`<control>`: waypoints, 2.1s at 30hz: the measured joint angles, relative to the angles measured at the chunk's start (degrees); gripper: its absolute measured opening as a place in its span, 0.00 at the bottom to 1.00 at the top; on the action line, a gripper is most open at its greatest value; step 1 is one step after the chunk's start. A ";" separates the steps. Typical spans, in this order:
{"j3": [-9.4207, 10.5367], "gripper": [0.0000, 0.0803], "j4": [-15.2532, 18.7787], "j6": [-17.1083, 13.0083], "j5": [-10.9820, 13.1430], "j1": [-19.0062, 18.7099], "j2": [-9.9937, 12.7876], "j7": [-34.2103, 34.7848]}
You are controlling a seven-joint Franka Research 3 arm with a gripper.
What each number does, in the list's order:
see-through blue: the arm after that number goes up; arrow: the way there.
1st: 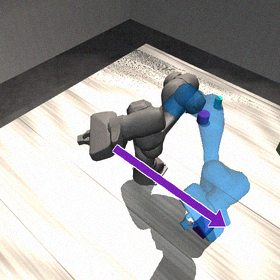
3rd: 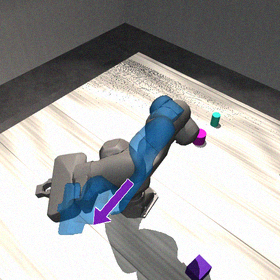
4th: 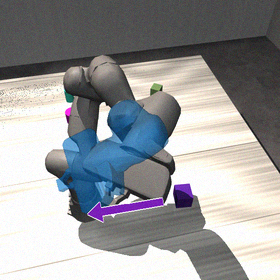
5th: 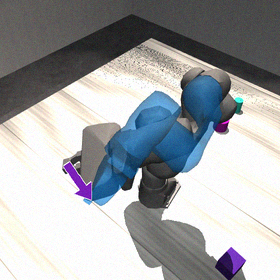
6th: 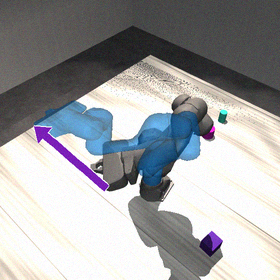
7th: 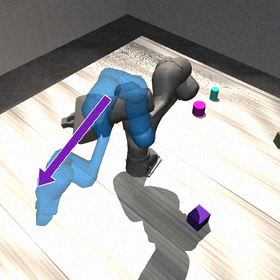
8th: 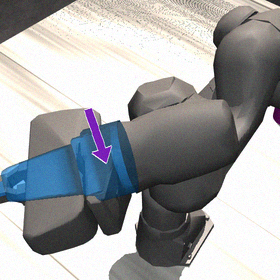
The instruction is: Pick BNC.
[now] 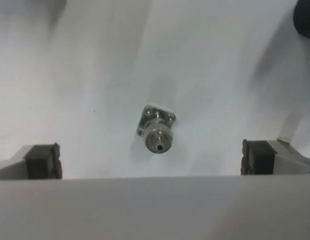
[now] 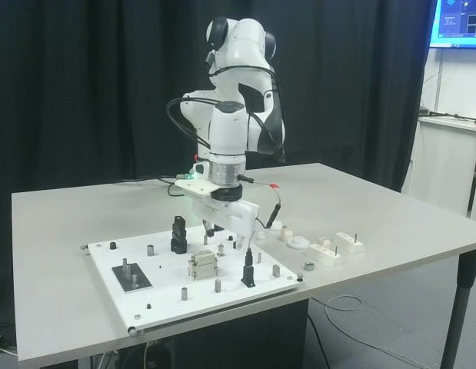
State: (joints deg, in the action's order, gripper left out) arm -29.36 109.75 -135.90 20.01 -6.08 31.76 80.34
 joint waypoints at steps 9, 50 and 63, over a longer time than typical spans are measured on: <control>0.03 1.00 1.35 -2.35 1.06 -0.29 -0.11 0.00; 0.40 1.00 2.76 -6.54 2.50 -0.15 0.93 -0.16; 0.69 0.67 2.76 -6.53 2.79 -0.15 1.56 -0.75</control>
State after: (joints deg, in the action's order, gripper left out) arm -28.67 112.52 -142.43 22.81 -6.23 33.32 79.59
